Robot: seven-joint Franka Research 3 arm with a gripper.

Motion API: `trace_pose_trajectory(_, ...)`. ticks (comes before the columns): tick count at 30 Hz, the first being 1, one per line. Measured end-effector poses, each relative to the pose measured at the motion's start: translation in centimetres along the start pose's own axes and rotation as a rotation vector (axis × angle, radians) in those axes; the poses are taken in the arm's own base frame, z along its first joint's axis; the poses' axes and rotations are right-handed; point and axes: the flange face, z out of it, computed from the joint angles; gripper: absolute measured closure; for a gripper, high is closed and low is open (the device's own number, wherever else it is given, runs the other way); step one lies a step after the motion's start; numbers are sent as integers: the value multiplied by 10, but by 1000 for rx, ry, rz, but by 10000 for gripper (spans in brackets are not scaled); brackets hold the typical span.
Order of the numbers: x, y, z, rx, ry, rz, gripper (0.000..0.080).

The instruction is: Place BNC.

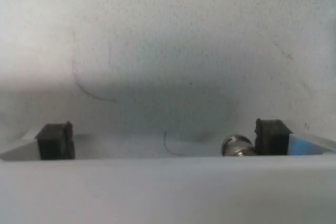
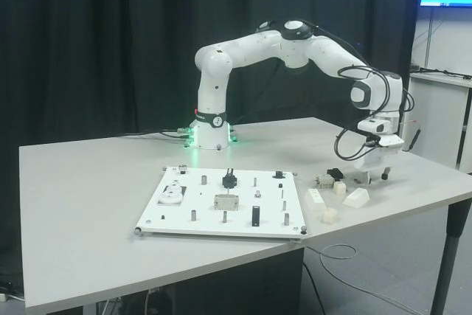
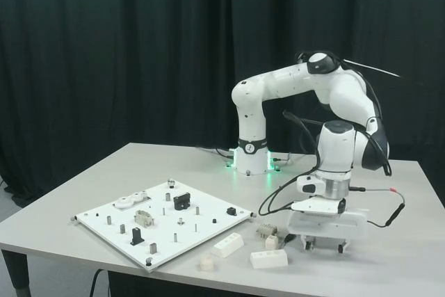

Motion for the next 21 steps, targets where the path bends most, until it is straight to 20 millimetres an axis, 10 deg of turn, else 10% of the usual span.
trace_pose_trajectory(21, 1, -5, -21, 8, -8, 6, 3)
